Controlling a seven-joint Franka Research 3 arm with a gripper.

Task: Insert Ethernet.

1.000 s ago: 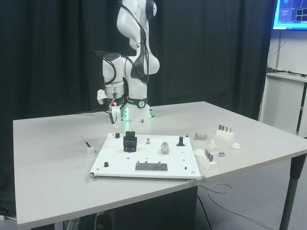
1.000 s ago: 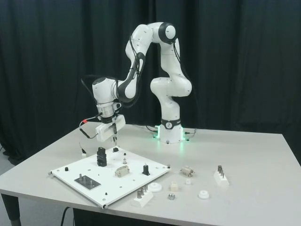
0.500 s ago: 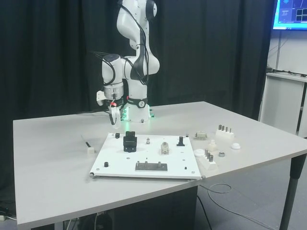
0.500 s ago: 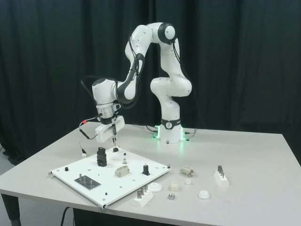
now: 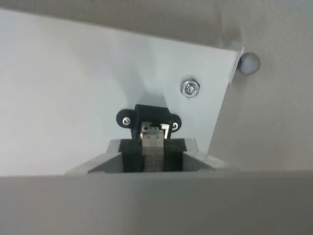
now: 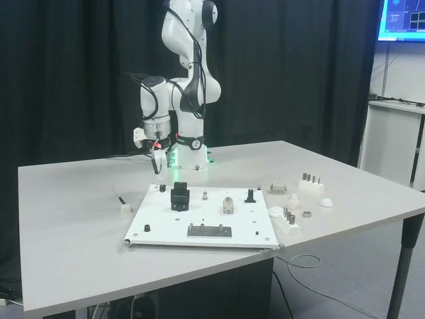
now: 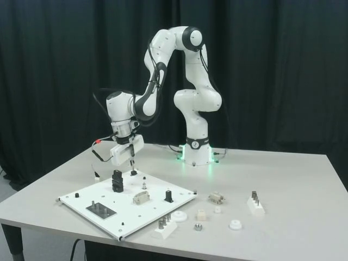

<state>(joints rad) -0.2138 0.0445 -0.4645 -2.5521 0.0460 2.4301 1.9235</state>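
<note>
Metal block [image 6: 209,230] mounted near the front edge of the white board [image 6: 159,219], black socket [image 5: 148,117] fixed at the board's far corner, Ethernet plug [image 5: 153,144] clamped in the gripper [image 5: 153,156] just above that socket, green light seen at the arm's base [image 7: 197,155].

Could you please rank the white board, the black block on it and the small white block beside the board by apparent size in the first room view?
1. white board
2. black block
3. small white block
</note>
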